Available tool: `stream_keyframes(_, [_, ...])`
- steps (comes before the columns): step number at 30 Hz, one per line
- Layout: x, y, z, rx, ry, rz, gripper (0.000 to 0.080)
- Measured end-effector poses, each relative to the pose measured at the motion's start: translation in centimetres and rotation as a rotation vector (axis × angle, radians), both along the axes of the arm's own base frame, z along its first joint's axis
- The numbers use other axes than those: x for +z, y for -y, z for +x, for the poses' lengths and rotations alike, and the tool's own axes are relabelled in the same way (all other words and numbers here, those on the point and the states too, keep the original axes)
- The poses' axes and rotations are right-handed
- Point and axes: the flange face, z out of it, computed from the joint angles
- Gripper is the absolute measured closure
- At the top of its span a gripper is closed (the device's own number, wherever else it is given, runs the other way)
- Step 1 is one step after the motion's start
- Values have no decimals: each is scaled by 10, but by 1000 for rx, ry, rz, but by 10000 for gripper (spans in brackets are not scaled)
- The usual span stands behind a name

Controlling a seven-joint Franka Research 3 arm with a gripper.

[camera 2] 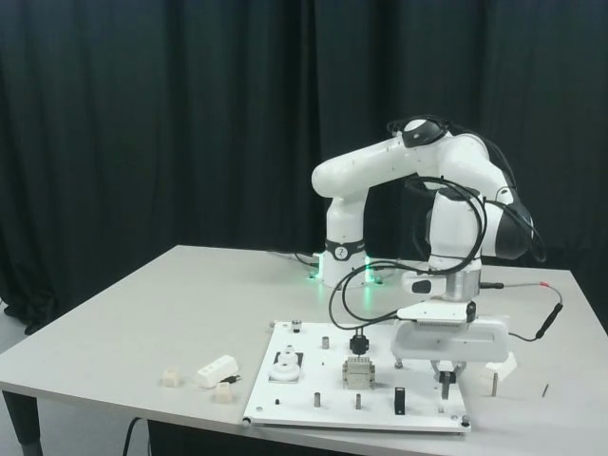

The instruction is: Place square peg 4.

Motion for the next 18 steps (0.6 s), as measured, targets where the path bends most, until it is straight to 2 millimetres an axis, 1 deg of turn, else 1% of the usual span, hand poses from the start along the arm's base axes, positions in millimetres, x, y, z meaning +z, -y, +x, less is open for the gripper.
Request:
stream_keyframes(7, [10,-1,0,1,-5,-3,705])
stream_keyframes(18, [12,0,0,1,-8,-13,705])
